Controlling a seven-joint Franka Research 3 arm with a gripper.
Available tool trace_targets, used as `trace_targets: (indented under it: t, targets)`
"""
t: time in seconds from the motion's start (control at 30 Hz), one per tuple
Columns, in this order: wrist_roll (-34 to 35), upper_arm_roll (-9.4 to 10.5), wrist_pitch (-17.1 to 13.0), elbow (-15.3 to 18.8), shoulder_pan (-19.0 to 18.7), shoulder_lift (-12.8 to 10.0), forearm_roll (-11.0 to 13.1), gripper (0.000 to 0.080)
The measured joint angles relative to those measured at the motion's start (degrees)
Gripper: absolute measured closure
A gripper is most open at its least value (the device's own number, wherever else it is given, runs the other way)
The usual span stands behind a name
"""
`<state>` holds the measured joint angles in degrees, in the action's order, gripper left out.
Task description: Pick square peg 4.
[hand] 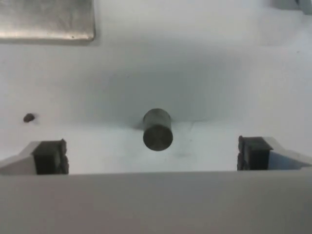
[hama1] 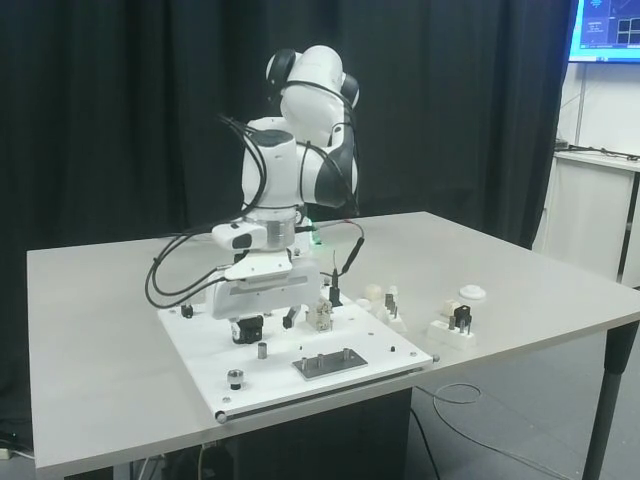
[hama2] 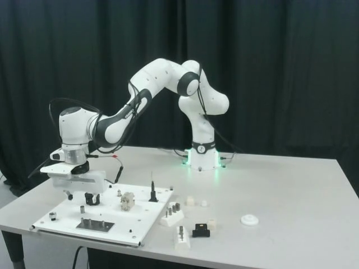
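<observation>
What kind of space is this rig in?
Likely a robotics lab or demo bay: black curtains behind, a white arm bolted to a grey table, a white assembly board with pegs, a monitor in the corner.

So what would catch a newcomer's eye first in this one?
The white robot arm arching from its green-lit base down over the white board at the table's near corner. Its hand hangs open just above a small dark upright peg, which stands centred between the two black fingertips in the wrist view. A flat grey metal plate lies nearby.
</observation>
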<state>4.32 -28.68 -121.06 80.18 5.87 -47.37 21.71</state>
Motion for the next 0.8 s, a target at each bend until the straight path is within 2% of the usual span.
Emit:
trace_targets:
  t: [0.03, 0.07, 0.37, 0.8]
  targets:
    - [0.18, -0.08, 0.36, -0.32, 0.00, 0.00, -0.08, 0.0051]
    - [0.32, -0.18, 0.76, -0.67, 0.00, 0.00, -0.18, 0.0015]
    - [0.67, -0.83, 3.48, -2.81, 0.02, 0.01, -0.73, 0.0003]
    - [0.65, -1.06, 4.70, -3.85, 0.05, 0.01, -1.54, 0.0003]
